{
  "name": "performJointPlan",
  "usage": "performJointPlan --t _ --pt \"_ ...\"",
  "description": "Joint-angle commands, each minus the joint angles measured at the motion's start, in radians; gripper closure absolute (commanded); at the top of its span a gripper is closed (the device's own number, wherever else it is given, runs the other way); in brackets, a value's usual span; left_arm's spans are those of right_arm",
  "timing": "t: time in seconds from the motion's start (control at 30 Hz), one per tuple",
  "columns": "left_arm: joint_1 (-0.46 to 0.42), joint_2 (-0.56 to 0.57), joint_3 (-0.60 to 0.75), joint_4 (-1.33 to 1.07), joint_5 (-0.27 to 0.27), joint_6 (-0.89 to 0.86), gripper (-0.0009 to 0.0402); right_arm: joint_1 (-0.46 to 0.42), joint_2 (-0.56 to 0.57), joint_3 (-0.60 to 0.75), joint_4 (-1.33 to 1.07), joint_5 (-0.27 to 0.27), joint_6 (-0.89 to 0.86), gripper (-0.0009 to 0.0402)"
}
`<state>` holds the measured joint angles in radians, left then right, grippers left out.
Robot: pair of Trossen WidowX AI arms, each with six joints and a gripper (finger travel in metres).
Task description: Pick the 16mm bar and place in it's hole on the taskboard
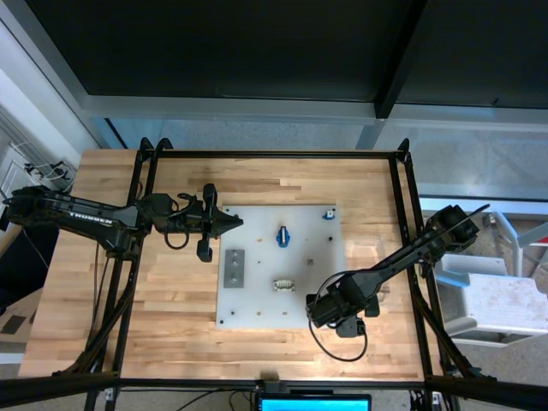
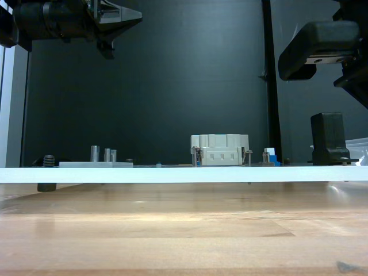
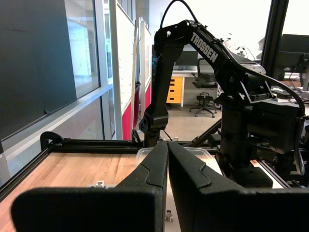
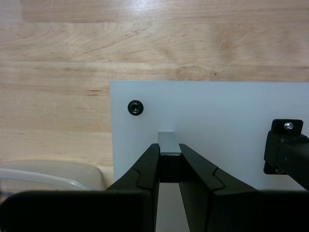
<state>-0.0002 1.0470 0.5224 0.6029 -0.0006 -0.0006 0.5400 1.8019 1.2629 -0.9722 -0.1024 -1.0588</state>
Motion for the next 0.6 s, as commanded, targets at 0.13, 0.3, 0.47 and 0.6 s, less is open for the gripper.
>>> performJointPlan --t 0.13,0.3,0.47,0.6 --pt "0.000 0.000 0.000 0.000 0.000 0.000 0.0393 -0.004 -0.005 -0.006 -0.001 0.033 0.006 0.0382" --pt "0.000 0.000 0.000 0.000 0.000 0.000 0.0393 -0.004 -0.015 -0.006 -0.001 0.032 0.007 0.0335" --pt "0.000 0.000 0.000 0.000 0.000 0.000 0.0393 -0.004 -0.017 -0.005 -0.002 0.032 0.007 0.0275" --pt "0.000 0.000 0.000 0.000 0.000 0.000 0.0393 -0.003 -0.024 -0.003 -0.009 0.032 0.007 0.0240"
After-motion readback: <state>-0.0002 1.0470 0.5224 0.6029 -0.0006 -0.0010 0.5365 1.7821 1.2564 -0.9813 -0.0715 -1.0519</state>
